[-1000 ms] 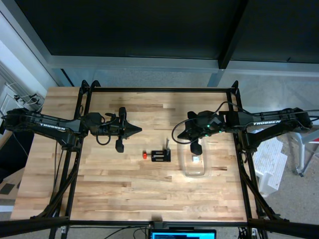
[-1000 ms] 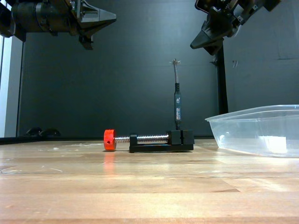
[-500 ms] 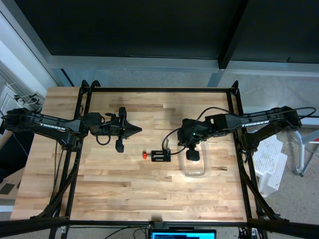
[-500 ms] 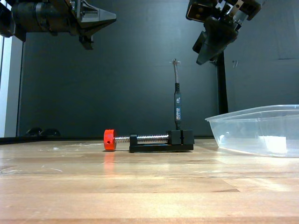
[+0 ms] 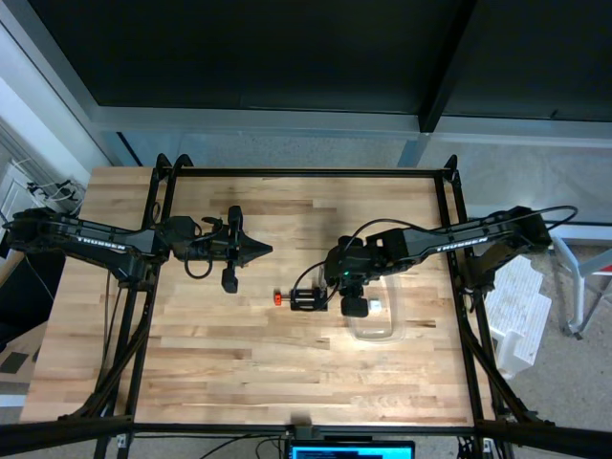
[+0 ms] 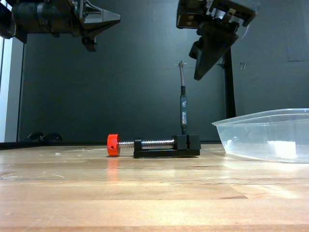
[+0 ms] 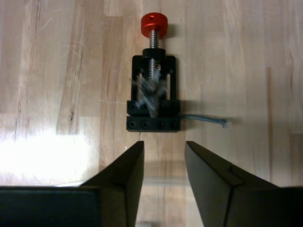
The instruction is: Remove the USB-C connector from taskboard and place in the container
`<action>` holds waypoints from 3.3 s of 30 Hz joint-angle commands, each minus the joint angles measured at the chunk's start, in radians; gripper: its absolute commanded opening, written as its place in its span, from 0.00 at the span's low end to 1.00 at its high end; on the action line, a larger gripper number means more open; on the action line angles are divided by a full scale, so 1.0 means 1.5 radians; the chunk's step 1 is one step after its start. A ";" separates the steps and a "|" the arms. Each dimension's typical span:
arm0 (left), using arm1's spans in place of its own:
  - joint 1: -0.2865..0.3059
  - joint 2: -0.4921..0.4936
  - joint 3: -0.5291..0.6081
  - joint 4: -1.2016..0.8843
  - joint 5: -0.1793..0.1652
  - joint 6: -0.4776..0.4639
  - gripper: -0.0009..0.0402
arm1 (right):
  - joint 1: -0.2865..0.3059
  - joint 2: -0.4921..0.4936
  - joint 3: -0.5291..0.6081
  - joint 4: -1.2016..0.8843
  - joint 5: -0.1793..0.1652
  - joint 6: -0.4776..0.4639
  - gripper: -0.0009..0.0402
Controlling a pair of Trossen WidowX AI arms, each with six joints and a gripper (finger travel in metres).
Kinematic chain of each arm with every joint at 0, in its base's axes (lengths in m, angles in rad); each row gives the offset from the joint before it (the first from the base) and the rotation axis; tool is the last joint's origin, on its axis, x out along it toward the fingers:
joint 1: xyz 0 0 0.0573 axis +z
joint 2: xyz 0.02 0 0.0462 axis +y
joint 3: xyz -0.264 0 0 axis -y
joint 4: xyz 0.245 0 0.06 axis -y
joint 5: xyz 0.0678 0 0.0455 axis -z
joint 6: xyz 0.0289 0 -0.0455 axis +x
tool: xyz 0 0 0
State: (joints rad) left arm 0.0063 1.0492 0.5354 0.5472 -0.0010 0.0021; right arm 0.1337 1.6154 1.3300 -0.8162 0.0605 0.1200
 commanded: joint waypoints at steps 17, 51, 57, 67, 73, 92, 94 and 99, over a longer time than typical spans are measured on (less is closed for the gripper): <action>0.000 0.000 0.000 0.000 0.000 0.000 0.02 | 0.010 0.132 0.100 -0.036 0.022 -0.004 0.41; 0.000 0.000 0.000 0.000 0.000 0.000 0.02 | 0.013 0.161 0.100 -0.024 0.017 0.003 0.09; 0.000 0.000 0.000 0.000 0.000 0.000 0.02 | 0.013 0.161 0.100 -0.024 0.017 0.002 0.02; 0.000 0.000 0.000 0.000 0.000 0.000 0.02 | 0.013 0.160 0.100 -0.025 0.017 -0.001 0.02; 0.000 0.000 0.000 0.000 0.000 0.000 0.02 | 0.013 0.155 0.106 -0.030 0.017 -0.001 0.02; 0.000 0.000 0.000 0.000 0.000 0.000 0.02 | 0.014 0.150 0.172 -0.094 0.017 -0.013 0.02; 0.000 0.000 0.000 0.000 0.000 0.000 0.02 | 0.017 0.150 0.172 -0.094 0.017 -0.013 0.02; 0.000 0.000 0.000 0.000 0.000 0.000 0.02 | 0.020 0.149 0.172 -0.093 0.017 -0.013 0.02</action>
State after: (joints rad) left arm 0.0063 1.0489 0.5358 0.5472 -0.0006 0.0017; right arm 0.1627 1.8389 1.5887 -0.9569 0.0860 0.0994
